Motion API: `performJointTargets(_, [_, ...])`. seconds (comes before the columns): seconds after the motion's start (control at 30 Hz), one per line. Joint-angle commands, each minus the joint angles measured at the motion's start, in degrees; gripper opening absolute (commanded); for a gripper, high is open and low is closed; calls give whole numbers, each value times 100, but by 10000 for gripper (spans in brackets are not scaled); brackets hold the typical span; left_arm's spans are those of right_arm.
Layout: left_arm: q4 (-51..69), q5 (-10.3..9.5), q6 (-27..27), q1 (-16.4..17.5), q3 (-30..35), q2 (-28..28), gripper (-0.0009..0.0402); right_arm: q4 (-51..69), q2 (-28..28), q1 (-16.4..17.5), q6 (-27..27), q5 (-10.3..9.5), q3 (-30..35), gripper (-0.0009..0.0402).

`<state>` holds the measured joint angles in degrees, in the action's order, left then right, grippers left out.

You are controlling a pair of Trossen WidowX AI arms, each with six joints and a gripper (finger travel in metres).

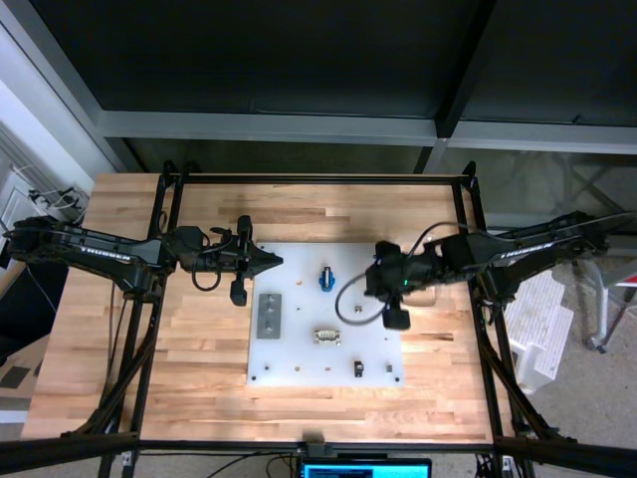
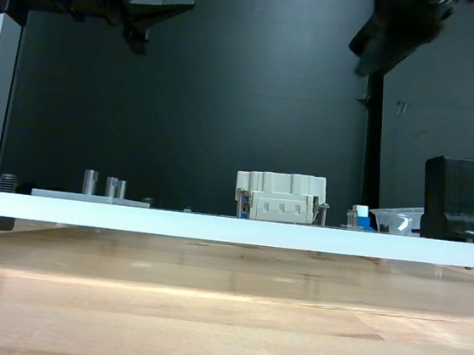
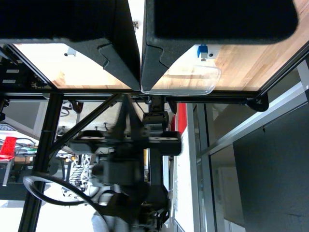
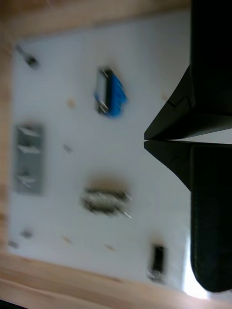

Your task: Pick the 16mm bar and install on taskboard

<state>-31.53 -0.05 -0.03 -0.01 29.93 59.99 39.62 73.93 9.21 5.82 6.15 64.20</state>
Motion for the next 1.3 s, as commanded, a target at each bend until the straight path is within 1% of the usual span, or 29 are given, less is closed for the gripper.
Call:
performJointTargets(0.03, [-2, 2, 2, 2, 2, 2, 0, -616, -234, -295, -184, -26, -275, 0])
performJointTargets(0.2, [-2, 2, 2, 0, 2, 2, 0, -1631, -566, -579, -435, -61, -721, 0])
performJointTargets(0.3, [-2, 2, 2, 2, 2, 2, 0, -2312, -702, -730, -505, -297, -1003, 0])
performJointTargets(0.47, [0, 2, 2, 0, 2, 2, 0, -3366, -841, -911, -531, -481, -1440, 0])
performJointTargets(0.6, [-2, 2, 2, 0, 2, 2, 0, -4103, -914, -922, -551, -476, -1740, 0])
performJointTargets(0.8, [-2, 2, 2, 0, 2, 2, 0, -4819, -977, -968, -632, -485, -2050, 0])
performJointTargets(0.87, [0, 2, 2, 2, 2, 2, 0, -5077, -977, -977, -632, -553, -2151, 0])
performJointTargets(0.93, [0, 2, 2, 0, 2, 2, 0, -5372, -977, -999, -619, -680, -2260, 0])
performJointTargets(1.0, [-2, 2, 2, 2, 2, 2, 0, -5633, -977, -1003, -623, -726, -2369, 0])
performJointTargets(1.1, [-2, 4, 2, 2, 2, 2, 0, -5897, -977, -1023, -632, -728, -2500, 0])
performJointTargets(1.17, [0, 2, 2, 0, 2, 2, 0, -6061, -977, -1040, -647, -776, -2577, 0])
performJointTargets(1.3, [-2, 2, 2, 0, 2, 2, 0, -6505, -977, -1067, -654, -772, -2743, 0])
